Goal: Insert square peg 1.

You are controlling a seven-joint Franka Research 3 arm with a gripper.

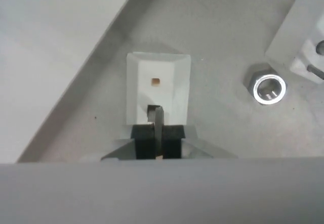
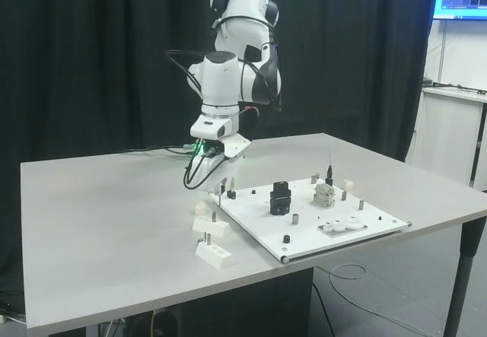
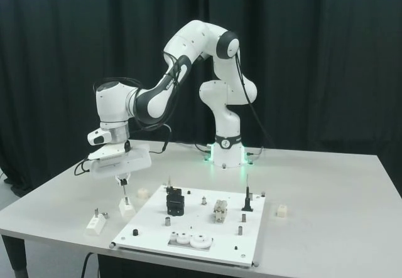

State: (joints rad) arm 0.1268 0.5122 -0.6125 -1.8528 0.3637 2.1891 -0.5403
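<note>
In the wrist view my gripper is shut on a thin dark square peg that points down past the black fingers. Under it lies a white block with a small square hole in its top. The hole is uncovered, and the peg's tip shows a little short of it. From the second room view the gripper hangs just above that block, which sits on the grey table left of the white board. The first room view shows the gripper at the board's near-left edge.
A metal nut lies on the table near the block. Another white block stands beyond it, seen also as the white block. The board's edge runs close beside the target block. The board carries several small parts, including a black piece.
</note>
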